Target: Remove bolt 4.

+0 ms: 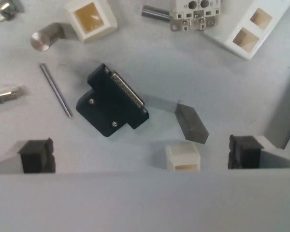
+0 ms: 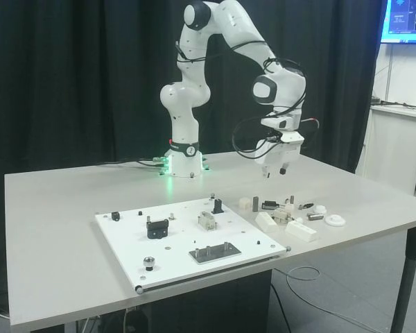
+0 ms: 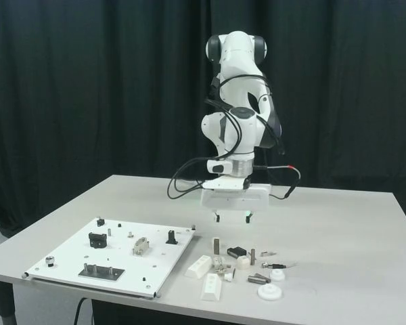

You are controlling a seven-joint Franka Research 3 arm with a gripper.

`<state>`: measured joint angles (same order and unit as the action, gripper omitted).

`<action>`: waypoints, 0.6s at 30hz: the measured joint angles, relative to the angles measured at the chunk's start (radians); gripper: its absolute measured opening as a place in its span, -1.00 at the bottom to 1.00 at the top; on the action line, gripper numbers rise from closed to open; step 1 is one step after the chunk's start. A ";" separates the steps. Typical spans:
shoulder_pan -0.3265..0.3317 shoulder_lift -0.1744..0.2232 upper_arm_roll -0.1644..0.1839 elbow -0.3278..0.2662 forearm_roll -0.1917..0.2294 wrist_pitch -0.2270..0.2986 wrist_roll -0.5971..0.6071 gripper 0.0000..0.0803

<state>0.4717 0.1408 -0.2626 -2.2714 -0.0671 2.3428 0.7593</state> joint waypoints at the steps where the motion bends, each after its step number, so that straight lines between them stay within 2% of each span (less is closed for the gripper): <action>1: -0.001 0.001 0.000 0.000 0.000 0.002 -0.001 0.99; 18: -0.011 0.017 0.000 0.000 0.000 0.025 -0.006 0.99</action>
<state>0.4602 0.1573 -0.2626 -2.2714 -0.0671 2.3677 0.7535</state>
